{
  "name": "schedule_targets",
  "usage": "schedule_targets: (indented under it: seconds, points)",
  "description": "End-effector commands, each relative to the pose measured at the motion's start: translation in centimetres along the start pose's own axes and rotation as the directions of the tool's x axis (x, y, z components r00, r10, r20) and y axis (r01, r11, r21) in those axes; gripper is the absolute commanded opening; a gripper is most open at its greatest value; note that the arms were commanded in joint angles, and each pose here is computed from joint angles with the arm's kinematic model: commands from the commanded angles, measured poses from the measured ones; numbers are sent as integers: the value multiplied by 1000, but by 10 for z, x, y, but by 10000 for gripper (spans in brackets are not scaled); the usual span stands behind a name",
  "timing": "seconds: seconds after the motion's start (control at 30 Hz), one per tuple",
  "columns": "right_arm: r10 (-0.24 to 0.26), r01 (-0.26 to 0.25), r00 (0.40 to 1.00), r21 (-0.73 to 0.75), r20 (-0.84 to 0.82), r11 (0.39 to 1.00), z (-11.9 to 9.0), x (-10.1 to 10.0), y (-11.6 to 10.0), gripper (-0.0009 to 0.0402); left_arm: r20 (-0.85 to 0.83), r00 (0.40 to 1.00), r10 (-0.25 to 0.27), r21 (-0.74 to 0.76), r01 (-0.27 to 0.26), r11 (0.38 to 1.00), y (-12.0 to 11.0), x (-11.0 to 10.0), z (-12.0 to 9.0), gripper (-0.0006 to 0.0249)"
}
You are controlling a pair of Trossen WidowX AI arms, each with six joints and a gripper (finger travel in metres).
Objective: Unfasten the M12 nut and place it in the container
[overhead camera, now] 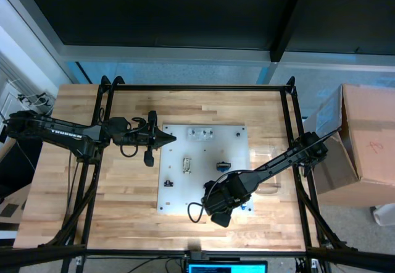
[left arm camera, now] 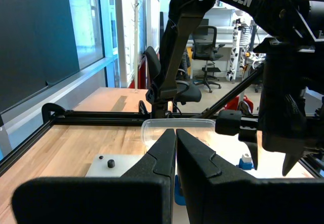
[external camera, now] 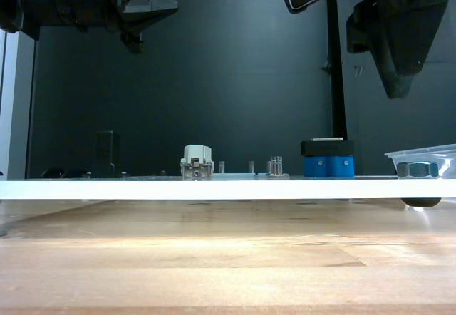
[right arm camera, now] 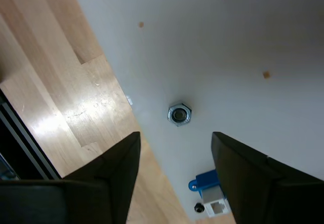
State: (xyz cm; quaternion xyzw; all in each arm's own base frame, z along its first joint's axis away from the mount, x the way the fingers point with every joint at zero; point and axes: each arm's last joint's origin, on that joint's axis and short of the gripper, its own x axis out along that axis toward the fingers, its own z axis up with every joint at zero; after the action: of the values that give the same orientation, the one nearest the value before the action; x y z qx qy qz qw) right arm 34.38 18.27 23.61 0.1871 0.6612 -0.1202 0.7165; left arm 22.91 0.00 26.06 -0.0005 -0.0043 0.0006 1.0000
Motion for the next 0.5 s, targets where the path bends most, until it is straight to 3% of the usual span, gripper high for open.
schedule_targets:
  seconds: [0.03, 0.5]
  points:
    - [-6, 6, 1000, 30, -2, 1000, -1, 2, 1, 220, 0, 1000, 0, 0, 0, 1000, 0, 0, 0, 0]
    - [-13, 13, 1000, 61, -7, 998, -3, 8, 0, 229, 0, 1000, 0, 0, 0, 1000, 0, 0, 0, 0]
